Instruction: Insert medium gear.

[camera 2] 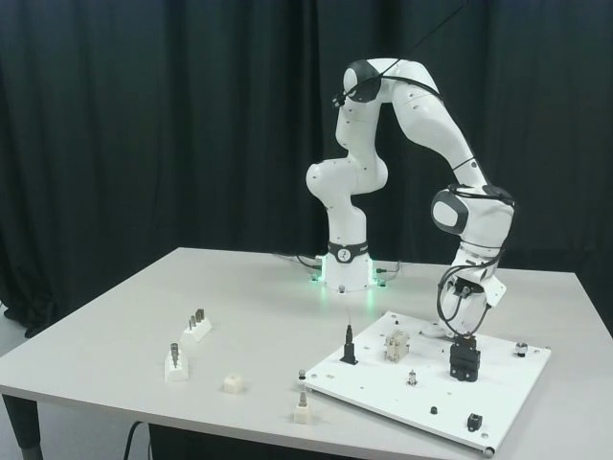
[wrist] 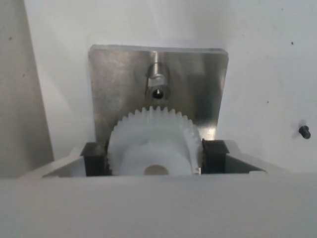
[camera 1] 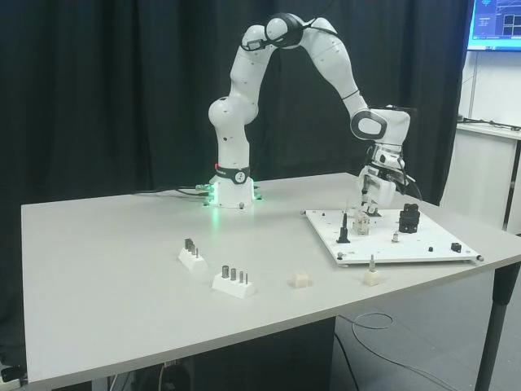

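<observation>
Pincer (wrist: pixel 154 157) clamped on white gear (wrist: pixel 154 144), black pads (wrist: pixel 93 158) pressing its two sides. Gear held above grey metal plate (wrist: pixel 114 79), just beside upright metal peg (wrist: pixel 157 82), not on it. Plate sits on white board (camera 1: pixel 407 244) on grey desk (camera 1: pixel 122 244). Small black screw (wrist: pixel 304 131) on board, apart.
</observation>
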`<action>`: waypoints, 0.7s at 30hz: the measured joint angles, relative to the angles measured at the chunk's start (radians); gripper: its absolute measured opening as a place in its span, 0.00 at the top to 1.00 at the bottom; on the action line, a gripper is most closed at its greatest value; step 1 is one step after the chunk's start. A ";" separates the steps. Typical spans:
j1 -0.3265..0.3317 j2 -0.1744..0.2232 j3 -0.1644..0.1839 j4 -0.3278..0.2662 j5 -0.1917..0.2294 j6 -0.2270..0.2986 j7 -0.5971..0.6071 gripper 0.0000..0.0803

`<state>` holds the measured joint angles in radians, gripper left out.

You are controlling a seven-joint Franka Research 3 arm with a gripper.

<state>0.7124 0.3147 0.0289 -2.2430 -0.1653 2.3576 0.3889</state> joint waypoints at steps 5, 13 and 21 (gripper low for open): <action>-0.007 0.002 0.005 0.003 0.002 -0.004 -0.010 0.50; -0.018 0.002 0.005 0.004 0.047 -0.004 0.015 0.50; -0.025 0.002 0.005 0.004 0.080 -0.004 0.023 0.50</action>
<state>0.6870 0.3168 0.0337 -2.2388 -0.0853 2.3538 0.4115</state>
